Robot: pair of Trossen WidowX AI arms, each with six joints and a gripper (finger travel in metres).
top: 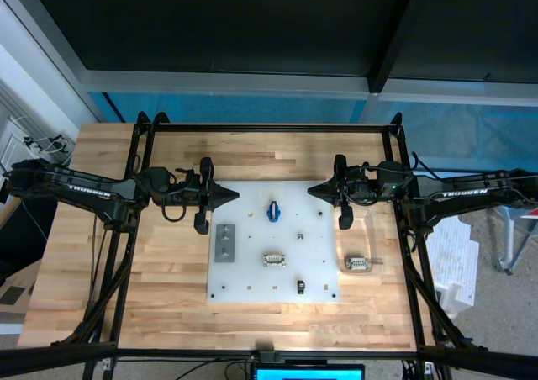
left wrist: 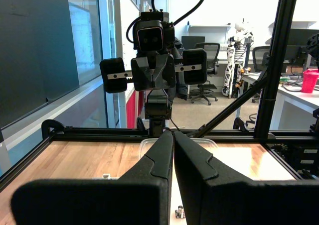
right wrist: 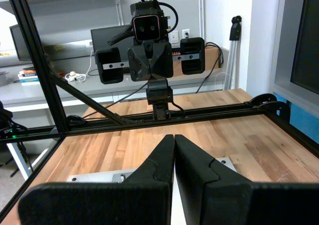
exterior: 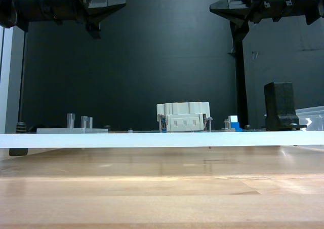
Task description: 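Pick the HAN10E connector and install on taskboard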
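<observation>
The white taskboard (top: 252, 281) lies flat mid-table; its front edge (exterior: 152, 139) shows in the low view. A pale grey-beige HAN10E connector (top: 357, 264) with metal ends lies in a clear tray (top: 364, 244) just right of the board. A similar beige block (top: 273, 261) (exterior: 183, 116) stands on the board itself. My left gripper (top: 235, 195) (left wrist: 173, 133) hovers high over the board's far left corner, shut and empty. My right gripper (top: 311, 191) (right wrist: 174, 137) hovers high over the far right corner, also shut and empty. The two point at each other.
On the board sit a grey block with three pins (top: 225, 242) (exterior: 76, 129), a blue part (top: 273, 211) (exterior: 233, 122) and a small black part (top: 301, 286) (exterior: 280, 106). A black frame (top: 269, 128) rings the wooden table.
</observation>
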